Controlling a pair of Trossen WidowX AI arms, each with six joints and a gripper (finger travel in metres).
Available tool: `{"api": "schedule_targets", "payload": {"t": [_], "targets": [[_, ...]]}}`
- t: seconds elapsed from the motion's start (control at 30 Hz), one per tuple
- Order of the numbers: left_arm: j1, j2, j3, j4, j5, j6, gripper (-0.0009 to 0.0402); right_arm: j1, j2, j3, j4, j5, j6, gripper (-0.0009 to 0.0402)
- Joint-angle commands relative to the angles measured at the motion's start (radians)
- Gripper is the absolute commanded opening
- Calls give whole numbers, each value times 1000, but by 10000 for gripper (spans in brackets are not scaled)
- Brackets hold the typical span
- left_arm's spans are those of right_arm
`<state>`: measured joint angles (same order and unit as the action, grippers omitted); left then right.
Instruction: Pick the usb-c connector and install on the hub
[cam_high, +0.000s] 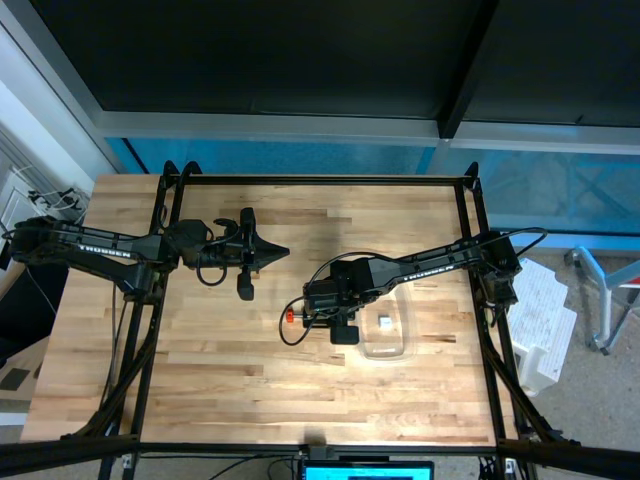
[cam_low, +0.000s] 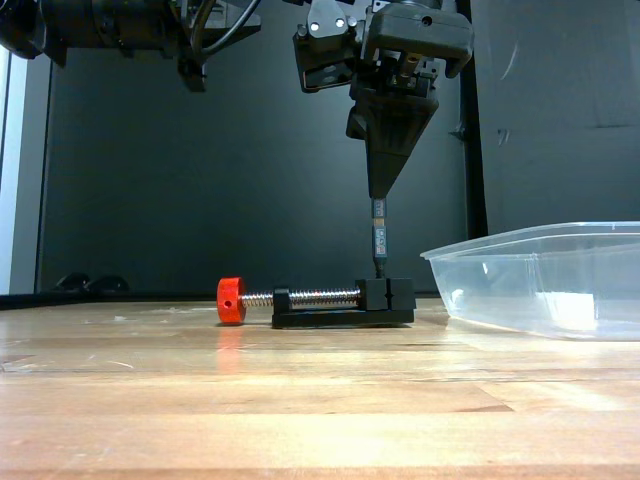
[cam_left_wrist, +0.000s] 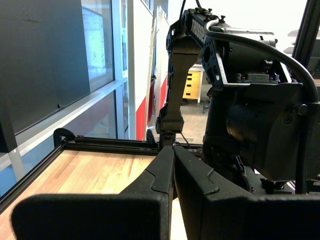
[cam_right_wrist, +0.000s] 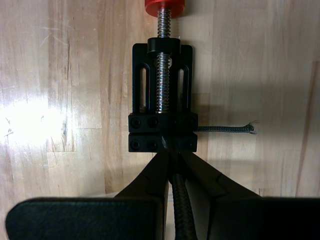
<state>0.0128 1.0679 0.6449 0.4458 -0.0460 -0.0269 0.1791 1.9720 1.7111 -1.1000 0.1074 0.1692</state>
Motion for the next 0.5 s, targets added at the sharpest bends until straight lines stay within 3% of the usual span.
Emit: {"api": "schedule_targets", "payload": {"t": [0.03, 0.5], "targets": [[0, 0, 0, 0, 0, 0, 0, 0, 0, 0, 0, 1, -2, 39], [0, 0, 0, 0, 0, 0, 0, 0, -2, 0, 0, 5, 1, 130]]}}
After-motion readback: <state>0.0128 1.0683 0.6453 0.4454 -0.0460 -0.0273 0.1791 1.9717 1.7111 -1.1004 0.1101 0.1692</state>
